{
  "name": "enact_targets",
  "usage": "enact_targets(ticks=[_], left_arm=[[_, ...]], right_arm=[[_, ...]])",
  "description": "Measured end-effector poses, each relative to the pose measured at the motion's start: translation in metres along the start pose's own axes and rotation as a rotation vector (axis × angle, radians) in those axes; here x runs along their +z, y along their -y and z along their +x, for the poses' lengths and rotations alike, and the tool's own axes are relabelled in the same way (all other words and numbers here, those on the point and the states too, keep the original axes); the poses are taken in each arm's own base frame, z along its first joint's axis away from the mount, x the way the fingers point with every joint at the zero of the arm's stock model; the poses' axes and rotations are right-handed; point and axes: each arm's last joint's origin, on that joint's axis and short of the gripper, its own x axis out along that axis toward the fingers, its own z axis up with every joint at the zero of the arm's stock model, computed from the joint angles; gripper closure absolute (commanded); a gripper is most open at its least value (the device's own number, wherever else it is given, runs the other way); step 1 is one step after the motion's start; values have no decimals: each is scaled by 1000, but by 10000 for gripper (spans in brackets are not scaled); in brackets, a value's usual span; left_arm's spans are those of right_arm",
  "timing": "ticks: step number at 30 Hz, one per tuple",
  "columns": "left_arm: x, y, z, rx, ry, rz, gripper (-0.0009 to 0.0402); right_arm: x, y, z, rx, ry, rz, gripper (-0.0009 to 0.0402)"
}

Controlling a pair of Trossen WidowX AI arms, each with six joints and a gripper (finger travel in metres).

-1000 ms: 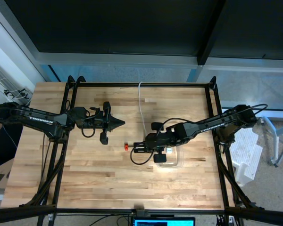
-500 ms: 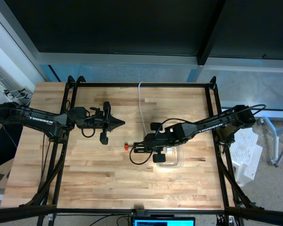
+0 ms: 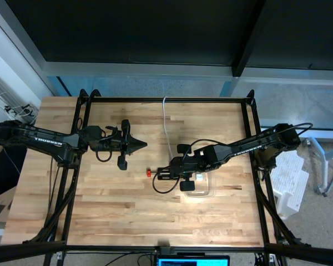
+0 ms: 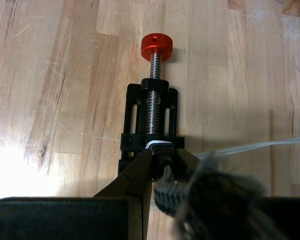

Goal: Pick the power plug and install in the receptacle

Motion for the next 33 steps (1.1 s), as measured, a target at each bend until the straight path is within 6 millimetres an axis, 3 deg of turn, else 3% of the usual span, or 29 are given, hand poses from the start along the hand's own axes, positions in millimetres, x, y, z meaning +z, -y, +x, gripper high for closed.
enact_targets(ticks=[16,33], left_arm=[[0,0,0,0,0,0,393],[0,0,0,0,0,0,393]], right_arm=[[-3,-3,17,-8,-18,5,393],[-23,-4,35,-1,31,39,393]])
